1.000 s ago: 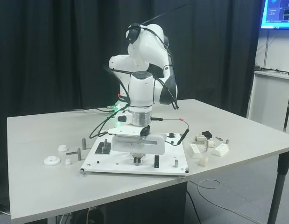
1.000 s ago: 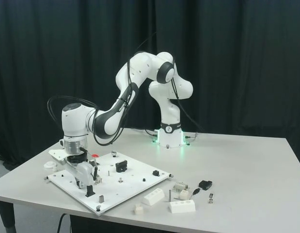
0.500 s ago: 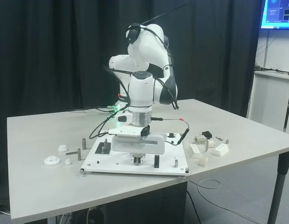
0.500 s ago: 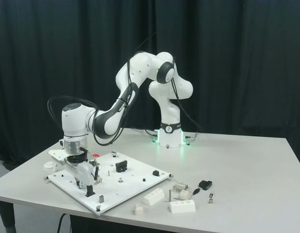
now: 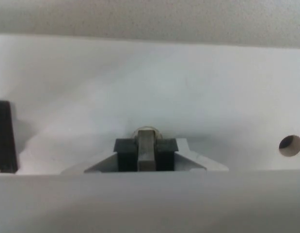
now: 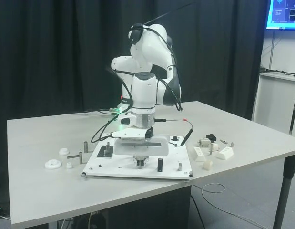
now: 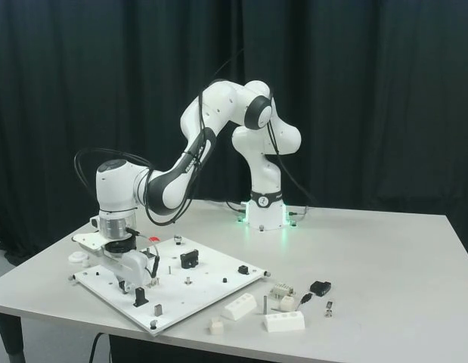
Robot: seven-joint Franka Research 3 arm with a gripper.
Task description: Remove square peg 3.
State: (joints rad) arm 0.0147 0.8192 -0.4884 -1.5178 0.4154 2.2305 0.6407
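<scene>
Wrist view: a short grey square peg [image 5: 146, 150], upright and blunt-topped, is being clamped between the black pads of the gripper [image 5: 146, 156] over the white board [image 5: 154, 92].

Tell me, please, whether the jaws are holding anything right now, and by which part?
Yes: the gripper is shut on the square peg, clamping its upper end between the black pads, over the white board.

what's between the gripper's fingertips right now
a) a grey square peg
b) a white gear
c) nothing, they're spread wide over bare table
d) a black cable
a: in the wrist view the black fingers close on a grey square peg over the white board.
</scene>
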